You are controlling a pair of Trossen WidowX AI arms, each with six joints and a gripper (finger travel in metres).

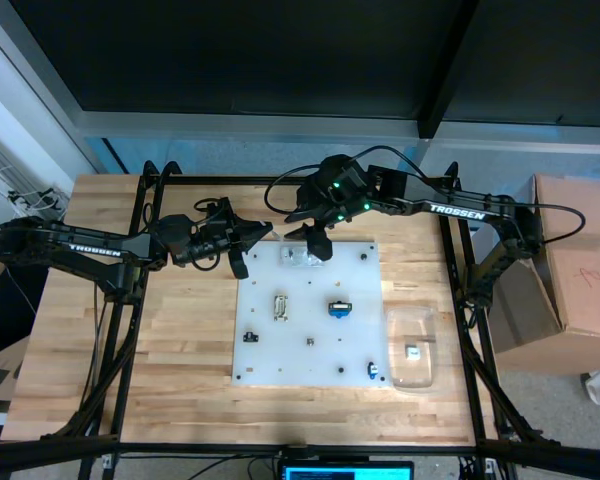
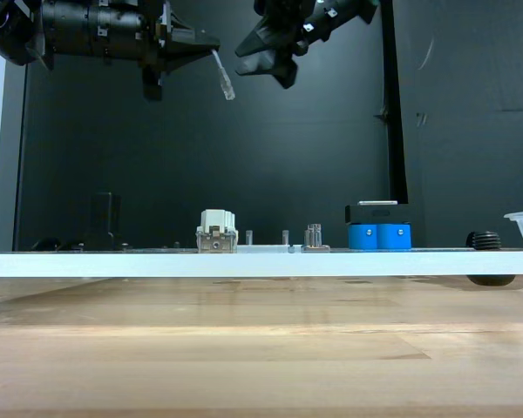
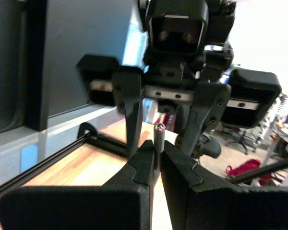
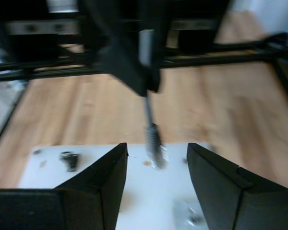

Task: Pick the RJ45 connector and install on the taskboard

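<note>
Likely handover: left gripper (image 3: 156,155), high above flat white taskboard (image 1: 310,340) far edge, pinches clear plastic RJ45 connector (image 2: 224,81). Right gripper (image 2: 266,57) gapes wide opposite and should grasp it next.

A clear plastic RJ45 connector (image 2: 226,84) on a short grey cable stub hangs tilted, plug end down, pinched by its cable in the left gripper (image 3: 156,154), high above the flat white taskboard (image 1: 310,290) (clear of any seat), just beside the right gripper (image 4: 157,146), whose fingers stand apart
</note>
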